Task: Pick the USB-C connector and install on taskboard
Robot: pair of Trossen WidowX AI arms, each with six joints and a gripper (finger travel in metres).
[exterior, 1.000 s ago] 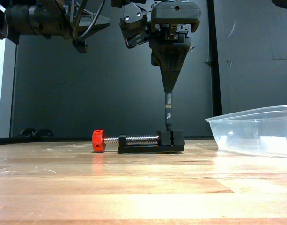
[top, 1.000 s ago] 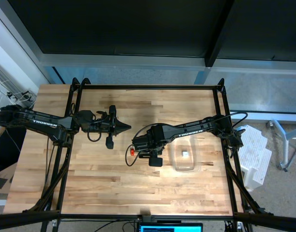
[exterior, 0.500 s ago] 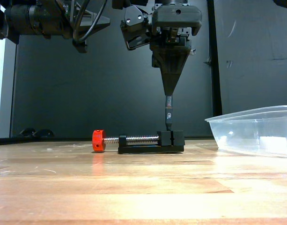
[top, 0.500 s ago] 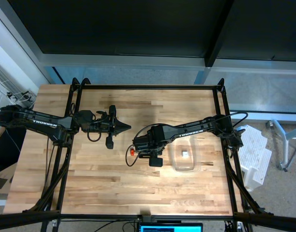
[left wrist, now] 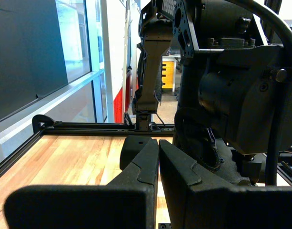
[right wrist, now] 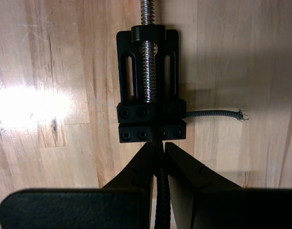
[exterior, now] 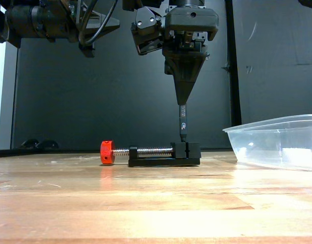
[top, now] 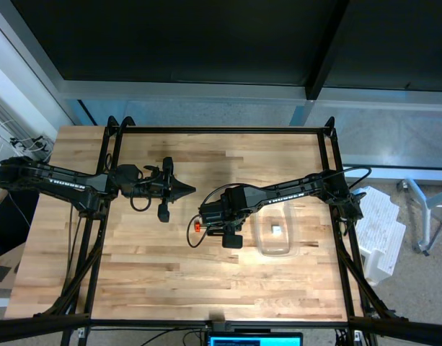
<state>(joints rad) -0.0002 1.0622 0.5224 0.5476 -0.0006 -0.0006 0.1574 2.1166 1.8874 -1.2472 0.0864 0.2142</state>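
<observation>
The USB-C connector, a thin dark plug, stands upright over the taskboard. Its upper end is pinched in the tip of the right gripper, and its lower tip meets the top of the board's black clamp block. Whether it is seated in the slot cannot be told. In the right wrist view, the gripper's two fingers are closed tight on the plug and its dark cord, directly over the block's near edge.

The taskboard lies flat on the wooden table. A silver threaded screw runs along it to a red-orange knob at its left end in the low view. A short braided cable lies on the wood, reaching out from the side of the board.

To the right, near the board but apart from it, sits a clear plastic tray holding a small white piece.

The left gripper hangs above the table, well apart from the board. Its fingers are pressed together and hold nothing.
</observation>
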